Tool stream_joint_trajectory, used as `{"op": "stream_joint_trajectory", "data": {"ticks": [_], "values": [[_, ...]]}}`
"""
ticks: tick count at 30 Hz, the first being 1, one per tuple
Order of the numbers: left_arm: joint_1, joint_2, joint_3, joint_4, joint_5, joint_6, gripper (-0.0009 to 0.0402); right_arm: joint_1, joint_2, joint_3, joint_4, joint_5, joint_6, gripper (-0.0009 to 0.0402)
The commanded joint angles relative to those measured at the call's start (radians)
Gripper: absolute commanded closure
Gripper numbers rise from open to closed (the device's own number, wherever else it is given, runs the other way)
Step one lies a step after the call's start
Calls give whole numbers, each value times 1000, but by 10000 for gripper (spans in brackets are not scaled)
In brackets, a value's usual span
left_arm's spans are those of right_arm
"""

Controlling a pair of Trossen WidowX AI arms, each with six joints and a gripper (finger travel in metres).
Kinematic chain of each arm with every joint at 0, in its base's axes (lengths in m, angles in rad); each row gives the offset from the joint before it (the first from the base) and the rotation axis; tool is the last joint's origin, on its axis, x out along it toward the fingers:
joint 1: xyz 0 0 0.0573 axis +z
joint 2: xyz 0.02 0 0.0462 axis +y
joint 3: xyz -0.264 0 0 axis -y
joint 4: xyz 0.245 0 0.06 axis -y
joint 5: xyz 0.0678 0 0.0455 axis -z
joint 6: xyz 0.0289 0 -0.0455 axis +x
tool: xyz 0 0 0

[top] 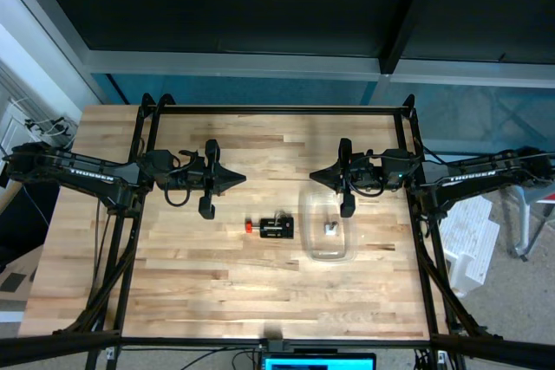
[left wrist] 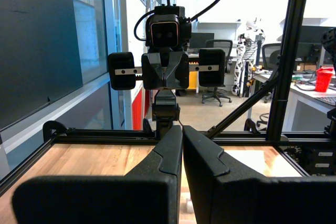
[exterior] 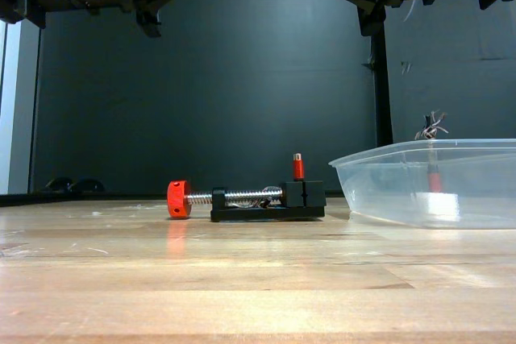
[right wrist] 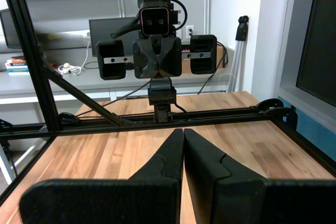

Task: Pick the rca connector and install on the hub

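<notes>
Nothing was done | left gripper (top: 236,179), right gripper (top: 316,175) hung high, each pressed together | rca connector (top: 330,229) lay in tray (top: 306,214) | hub (top: 277,229) waited alongside

Matte-black left gripper (top: 242,179) and right gripper (top: 312,175); looping cables (top: 177,197); white lettering (top: 87,173).

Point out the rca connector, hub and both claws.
rca connector (top: 330,229): high view, grey metal body.
hub (top: 278,229): high view, black body.
left claw (top: 239,178): high view, shut tip, raised.
right claw (top: 316,174): high view, shut tip, raised.

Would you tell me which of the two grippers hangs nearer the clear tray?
The right gripper, shut, high by the tray; the left gripper, also shut, hangs nearer the hub.
</notes>
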Motion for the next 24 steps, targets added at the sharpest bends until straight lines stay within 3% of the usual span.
{"op": "stream_joint_trajectory", "data": {"ticks": [1,15,17,24], "values": [[0,0,0,0,0,0,393,0,1,0,1,48,-104,393],[1,0,0,0,0,0,393,0,1,0,-1,47,-98,393],[0,0,0,0,0,0,393,1,-4,2,-14,27,-57,393],[0,0,0,0,0,0,393,18,3,142,-376,19,-10,393]]}}
